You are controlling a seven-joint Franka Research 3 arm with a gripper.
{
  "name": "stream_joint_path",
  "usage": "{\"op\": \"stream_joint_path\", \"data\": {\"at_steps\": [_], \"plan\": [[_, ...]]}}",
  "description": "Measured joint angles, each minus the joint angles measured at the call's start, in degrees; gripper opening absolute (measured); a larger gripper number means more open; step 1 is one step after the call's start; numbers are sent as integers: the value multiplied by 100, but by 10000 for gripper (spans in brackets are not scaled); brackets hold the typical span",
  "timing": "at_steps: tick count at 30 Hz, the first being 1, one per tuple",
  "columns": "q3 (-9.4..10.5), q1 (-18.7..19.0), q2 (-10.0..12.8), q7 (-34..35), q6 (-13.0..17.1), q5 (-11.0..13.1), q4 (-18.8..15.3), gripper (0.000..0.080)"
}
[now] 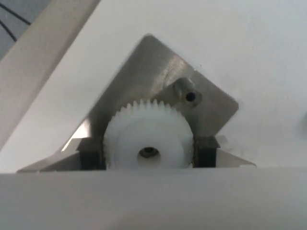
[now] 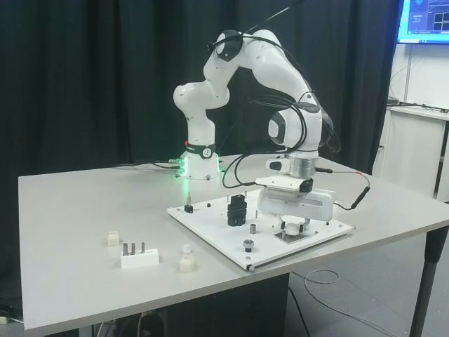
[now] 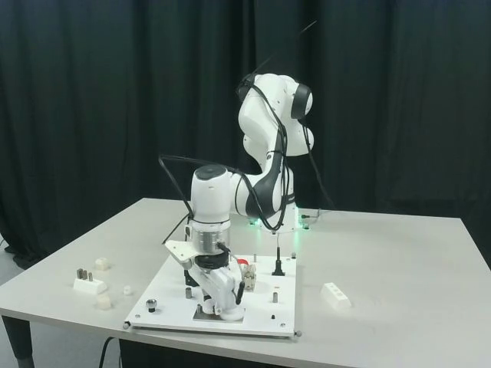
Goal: Insert medium gear.
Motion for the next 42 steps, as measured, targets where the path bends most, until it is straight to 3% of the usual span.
{"op": "stream_joint_path", "data": {"at_steps": [32, 42], "plan": [[21, 1, -25, 2509, 145, 9, -68, 397], [21, 5, -23, 3696, 156, 9, -69, 397]]}}
